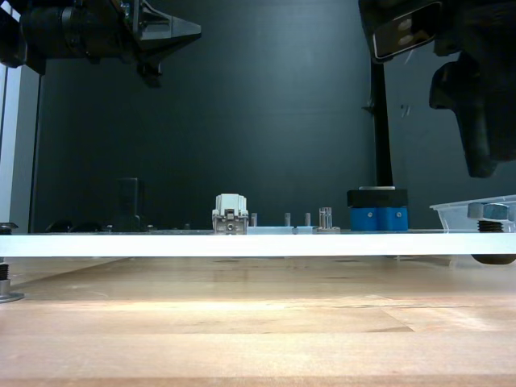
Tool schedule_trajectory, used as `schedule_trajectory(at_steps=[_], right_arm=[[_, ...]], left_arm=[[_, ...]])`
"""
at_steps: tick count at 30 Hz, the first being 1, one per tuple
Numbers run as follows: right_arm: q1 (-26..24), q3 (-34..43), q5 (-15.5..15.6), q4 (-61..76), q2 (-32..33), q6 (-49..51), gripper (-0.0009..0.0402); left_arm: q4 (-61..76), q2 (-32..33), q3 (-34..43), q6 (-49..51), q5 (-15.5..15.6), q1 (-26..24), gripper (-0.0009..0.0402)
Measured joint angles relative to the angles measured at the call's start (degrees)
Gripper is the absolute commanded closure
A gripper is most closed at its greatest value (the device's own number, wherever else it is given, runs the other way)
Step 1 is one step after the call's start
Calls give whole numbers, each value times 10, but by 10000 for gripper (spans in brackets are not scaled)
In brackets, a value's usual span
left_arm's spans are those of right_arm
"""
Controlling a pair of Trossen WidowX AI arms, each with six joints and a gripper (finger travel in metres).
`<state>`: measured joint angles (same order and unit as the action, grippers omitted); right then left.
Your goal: Unfasten the M12 nut and place it in the container
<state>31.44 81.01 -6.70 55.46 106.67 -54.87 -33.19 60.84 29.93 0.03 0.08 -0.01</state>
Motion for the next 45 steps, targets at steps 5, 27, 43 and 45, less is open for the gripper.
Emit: schedule_trajectory(at_steps=[5, 27, 43, 45], right_arm=[[-2, 0, 3, -18, 25, 19, 154], [-2, -23, 7, -63, 42, 51, 311], [-2, -22, -1, -52, 28, 57, 393], [-2, -22, -2, -52, 22, 58, 393]], left_arm=[[0, 0, 0, 0, 0, 0, 393], [-1, 0, 0, 0, 0, 0, 393], [-1, 0, 0, 0, 0, 0, 393], [-1, 0, 0, 0, 0, 0, 393]])
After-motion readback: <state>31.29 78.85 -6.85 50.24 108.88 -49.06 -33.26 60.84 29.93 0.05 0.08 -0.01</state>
